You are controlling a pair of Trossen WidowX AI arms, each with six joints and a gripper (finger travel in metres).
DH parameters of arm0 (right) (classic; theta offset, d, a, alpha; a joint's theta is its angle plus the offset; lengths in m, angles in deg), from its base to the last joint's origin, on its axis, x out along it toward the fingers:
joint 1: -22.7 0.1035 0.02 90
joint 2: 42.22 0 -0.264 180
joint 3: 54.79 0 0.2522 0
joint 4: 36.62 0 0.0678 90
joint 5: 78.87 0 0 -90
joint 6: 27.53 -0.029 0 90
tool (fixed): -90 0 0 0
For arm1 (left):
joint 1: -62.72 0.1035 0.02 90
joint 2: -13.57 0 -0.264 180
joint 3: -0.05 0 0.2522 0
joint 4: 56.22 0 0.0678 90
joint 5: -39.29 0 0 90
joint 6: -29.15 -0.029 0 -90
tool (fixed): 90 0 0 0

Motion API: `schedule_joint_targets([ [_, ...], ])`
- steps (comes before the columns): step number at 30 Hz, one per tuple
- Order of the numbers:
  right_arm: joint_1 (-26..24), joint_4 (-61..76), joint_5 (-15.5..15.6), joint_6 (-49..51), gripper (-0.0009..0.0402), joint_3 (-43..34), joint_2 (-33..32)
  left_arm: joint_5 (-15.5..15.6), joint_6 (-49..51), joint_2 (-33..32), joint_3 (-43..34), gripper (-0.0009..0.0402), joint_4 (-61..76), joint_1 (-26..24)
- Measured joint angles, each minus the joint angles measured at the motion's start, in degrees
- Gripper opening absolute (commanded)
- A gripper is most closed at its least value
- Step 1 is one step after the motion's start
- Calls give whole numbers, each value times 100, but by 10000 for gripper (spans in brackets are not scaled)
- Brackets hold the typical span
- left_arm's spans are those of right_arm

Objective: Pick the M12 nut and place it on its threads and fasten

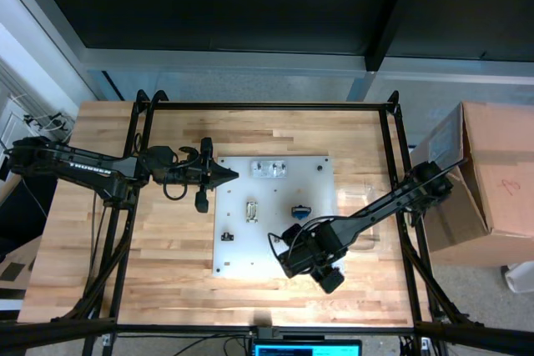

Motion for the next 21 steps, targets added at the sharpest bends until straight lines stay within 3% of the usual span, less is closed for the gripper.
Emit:
schedule_joint_targets([
  [3, 0, 341, -435, 1283, 211, 0, 90, -2, 0, 0, -2, 0, 0, 0],
  [6, 2, 564, -553, 2955, 211, -2, 151, -2, 0, 0, -2, 0, 0, 0],
  [10, 2, 487, -566, 5639, 211, -2, 157, -2, 0, 0, -2, 0, 0, 0],
  [21, 63, 413, -525, 10655, 211, -4, 155, -2, 2, 0, 0, 0, 2, 0],
])
